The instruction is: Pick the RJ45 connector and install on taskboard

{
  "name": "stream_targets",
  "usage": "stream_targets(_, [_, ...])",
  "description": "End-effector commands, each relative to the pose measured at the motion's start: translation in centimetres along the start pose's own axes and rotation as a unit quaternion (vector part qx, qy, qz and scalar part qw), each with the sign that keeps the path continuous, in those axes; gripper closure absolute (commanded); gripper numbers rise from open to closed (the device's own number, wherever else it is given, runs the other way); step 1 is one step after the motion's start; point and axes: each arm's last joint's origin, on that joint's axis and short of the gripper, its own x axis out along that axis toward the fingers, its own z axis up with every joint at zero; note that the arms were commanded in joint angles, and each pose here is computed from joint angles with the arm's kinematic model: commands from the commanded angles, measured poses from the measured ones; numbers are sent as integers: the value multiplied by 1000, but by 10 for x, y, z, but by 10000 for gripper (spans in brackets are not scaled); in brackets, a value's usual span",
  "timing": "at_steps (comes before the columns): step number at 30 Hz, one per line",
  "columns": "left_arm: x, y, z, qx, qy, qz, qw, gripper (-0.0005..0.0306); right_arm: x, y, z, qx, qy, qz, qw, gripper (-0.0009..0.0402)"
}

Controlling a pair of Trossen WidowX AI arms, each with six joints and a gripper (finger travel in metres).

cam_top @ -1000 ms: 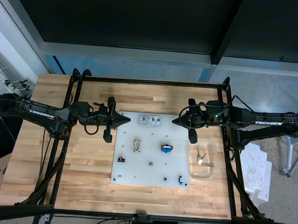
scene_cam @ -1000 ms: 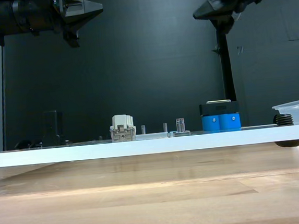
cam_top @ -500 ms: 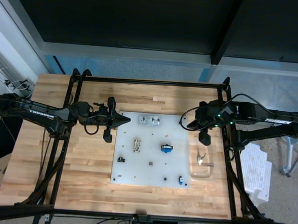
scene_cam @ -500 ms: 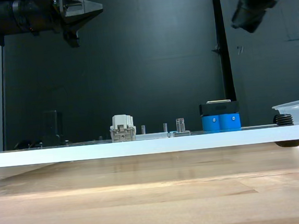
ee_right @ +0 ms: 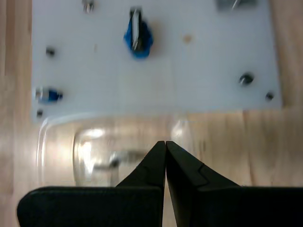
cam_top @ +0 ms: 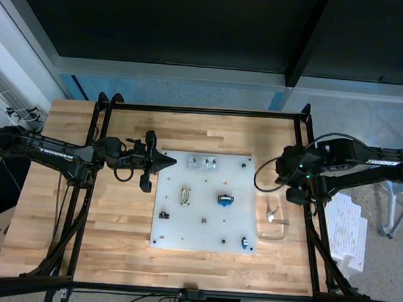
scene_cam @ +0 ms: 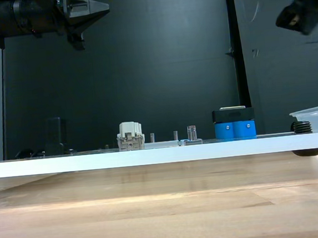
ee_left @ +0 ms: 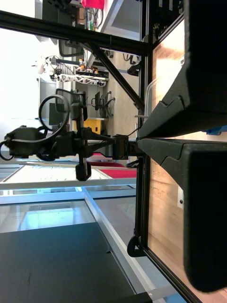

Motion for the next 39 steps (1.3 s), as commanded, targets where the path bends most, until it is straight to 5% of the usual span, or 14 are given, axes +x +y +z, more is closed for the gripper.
stream_targets(1, [0, 0, 0, 0, 0, 0, 1000, 300, 0, 5, -7, -4, 34, 4, 999, 393])
stream_targets(24, [0, 0, 0, 0, 0, 0, 1000, 300, 18, 47, -30, -17, 112, -5, 994, 388])
stream_targets(39, [0, 0, 0, 0, 0, 0, 1000, 300, 52, 51, -39, -11, 117, -7, 993, 228])
